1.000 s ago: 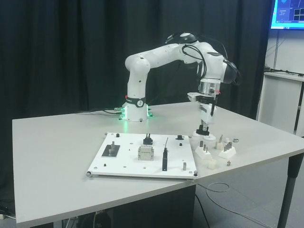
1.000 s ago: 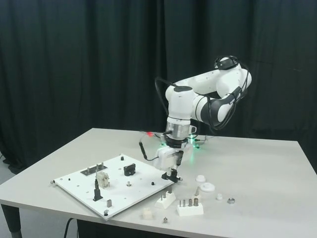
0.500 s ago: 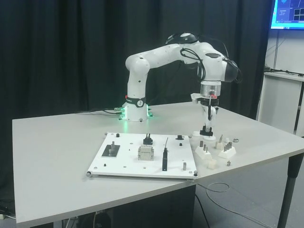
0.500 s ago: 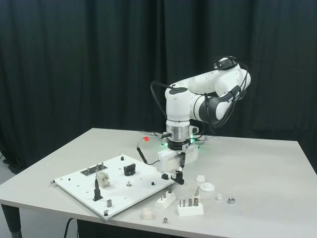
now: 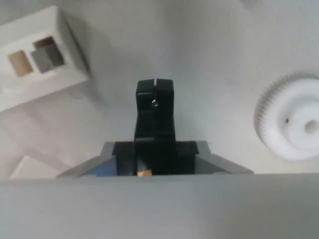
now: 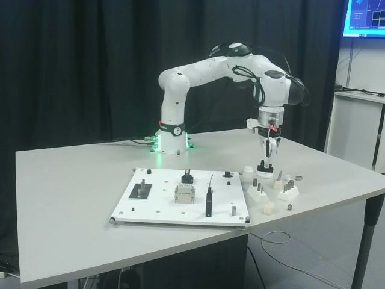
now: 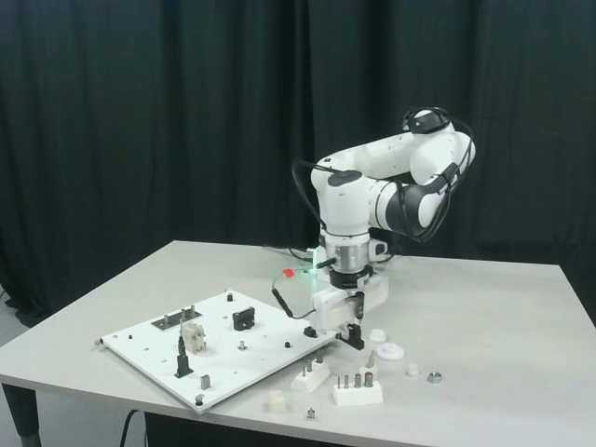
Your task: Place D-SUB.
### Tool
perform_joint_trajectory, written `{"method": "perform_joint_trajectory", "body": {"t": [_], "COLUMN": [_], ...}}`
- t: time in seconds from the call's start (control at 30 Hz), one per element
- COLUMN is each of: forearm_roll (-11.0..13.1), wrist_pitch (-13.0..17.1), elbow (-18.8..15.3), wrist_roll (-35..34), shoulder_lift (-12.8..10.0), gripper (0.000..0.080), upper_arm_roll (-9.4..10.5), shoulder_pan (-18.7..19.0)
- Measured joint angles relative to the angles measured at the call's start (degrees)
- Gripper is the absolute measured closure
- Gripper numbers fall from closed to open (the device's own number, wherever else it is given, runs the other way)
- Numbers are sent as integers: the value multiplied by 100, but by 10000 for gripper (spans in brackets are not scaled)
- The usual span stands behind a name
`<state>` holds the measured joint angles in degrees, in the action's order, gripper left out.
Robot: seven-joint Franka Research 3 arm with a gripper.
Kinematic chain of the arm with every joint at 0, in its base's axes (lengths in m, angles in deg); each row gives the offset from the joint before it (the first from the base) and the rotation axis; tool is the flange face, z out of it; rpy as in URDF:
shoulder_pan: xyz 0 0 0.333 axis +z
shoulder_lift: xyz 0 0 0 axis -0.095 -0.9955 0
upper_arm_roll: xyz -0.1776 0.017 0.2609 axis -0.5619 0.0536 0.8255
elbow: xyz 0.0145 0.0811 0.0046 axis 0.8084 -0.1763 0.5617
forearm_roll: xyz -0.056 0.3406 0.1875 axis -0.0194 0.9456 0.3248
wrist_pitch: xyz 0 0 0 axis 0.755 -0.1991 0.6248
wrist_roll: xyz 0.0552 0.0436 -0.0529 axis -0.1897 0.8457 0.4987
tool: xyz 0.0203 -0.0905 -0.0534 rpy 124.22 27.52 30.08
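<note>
Hanging from the gripper point(image 7: 352, 333), the black D-SUB point(image 5: 155, 119) sits pinched between the closed fingers, its long axis running straight down out of them toward the bench point(image 6: 72, 180). It is off the surface, with bare grey bench directly beneath it in the wrist view.

In the second room view the arm holds it just off the near corner of the white board point(image 7: 149, 354), with the white gear point(image 7: 377, 335) close by at about 3 o'clock of the connector and the white block holders point(image 7: 311, 374) at roughly 7 o'clock, nearer the camera. The board itself, where a seat for this part would presumably be, stretches away at about 9 o'clock.

So the relation that counts is plain: the part is already in hand and pointing down, and the target lies sideways from it, toward the board. Which recess is meant for it cannot be told from these views.
</note>
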<state>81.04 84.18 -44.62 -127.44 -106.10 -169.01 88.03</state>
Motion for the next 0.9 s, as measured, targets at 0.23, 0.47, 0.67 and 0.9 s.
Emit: {"method": "perform_joint_trajectory", "body": {"t": [0.23,0.47,0.67,0.9], "forearm_roll": [0,20,140,287], "wrist_pitch": [1,63,186,416], "elbow": [-47,-159,-275,-467], "wrist_roll": [-110,-146,-157,-157], "shoulder_lift": [-85,-115,-115,-114], "gripper": [648,648,648,648], "upper_arm_roll": [75,182,274,342], "shoulder_pan": [119,237,329,462]}}
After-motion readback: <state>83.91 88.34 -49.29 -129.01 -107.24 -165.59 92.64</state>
